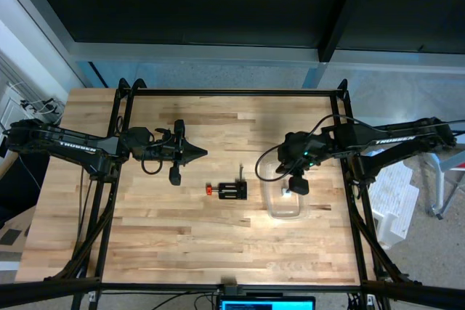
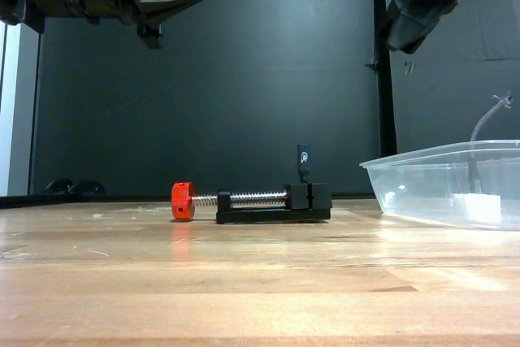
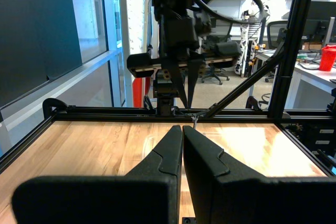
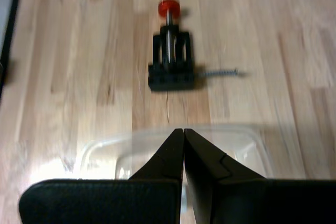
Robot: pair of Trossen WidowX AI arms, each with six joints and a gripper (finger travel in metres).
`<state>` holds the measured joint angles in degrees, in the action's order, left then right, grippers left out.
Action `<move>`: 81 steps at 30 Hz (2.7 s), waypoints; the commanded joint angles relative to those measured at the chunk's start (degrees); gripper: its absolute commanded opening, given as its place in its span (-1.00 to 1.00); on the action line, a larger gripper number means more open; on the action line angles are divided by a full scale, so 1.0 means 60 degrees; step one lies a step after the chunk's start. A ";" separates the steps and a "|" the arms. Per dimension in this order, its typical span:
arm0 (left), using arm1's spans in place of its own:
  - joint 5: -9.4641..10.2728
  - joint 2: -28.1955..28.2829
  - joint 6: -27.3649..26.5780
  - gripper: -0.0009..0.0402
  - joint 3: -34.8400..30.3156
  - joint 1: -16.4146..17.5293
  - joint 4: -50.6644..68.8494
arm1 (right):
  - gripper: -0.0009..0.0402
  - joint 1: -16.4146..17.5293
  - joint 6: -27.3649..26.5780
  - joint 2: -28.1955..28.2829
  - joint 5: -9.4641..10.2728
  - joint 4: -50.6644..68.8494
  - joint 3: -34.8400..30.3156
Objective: Pick the USB-C connector and install on taskboard
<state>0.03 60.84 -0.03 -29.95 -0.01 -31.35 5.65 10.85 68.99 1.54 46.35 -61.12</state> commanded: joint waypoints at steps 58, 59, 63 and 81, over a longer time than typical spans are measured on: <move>0.0000 0.0004 0.0000 -0.96 0.0000 0.0004 0.0000 | -0.12 0.1566 0.1133 0.3151 -0.1082 0.1927 0.0291; 0.0000 0.0004 0.0000 -0.96 0.0000 0.0000 -0.0004 | -0.12 0.1563 0.1140 0.3151 -0.1082 0.1883 0.0328; 0.0000 0.0004 0.0000 -0.96 0.0000 0.0000 -0.0004 | -0.12 0.1559 0.1147 0.3151 -0.1082 0.1738 0.0466; 0.0000 0.0004 0.0000 -0.96 0.0000 0.0000 0.0000 | -0.15 0.1537 0.1035 0.3464 -0.0998 0.1137 0.0790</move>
<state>0.03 60.84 -0.03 -29.95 -0.01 -31.35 14.87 17.04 89.76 -4.64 53.30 -56.55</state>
